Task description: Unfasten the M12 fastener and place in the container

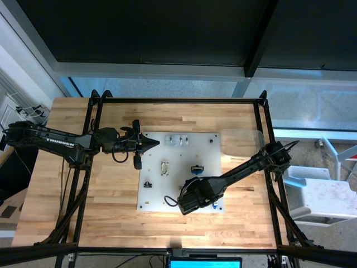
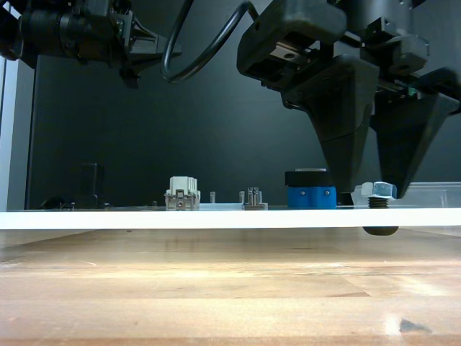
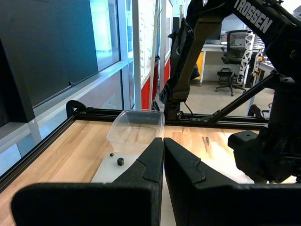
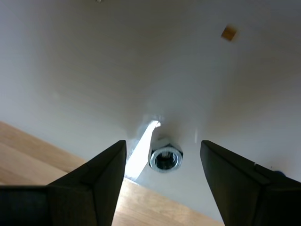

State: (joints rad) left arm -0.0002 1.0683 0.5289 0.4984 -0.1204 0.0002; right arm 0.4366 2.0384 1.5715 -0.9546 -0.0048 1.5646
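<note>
Nothing's undone yet: the nut [image 2: 380, 190] sits on its stud [image 2: 380, 204], well apart from the tub [image 1: 241, 142], with the right gripper [image 4: 163, 142] spread wide astride the nut and the left gripper [image 3: 163, 140] pinched closed, far from the nut

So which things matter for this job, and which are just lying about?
Job: M12 nut on its stud; container beside the board; right gripper astride the nut.
Lying about: left gripper, parked over board's left edge; blue connector; grey connector.
</note>
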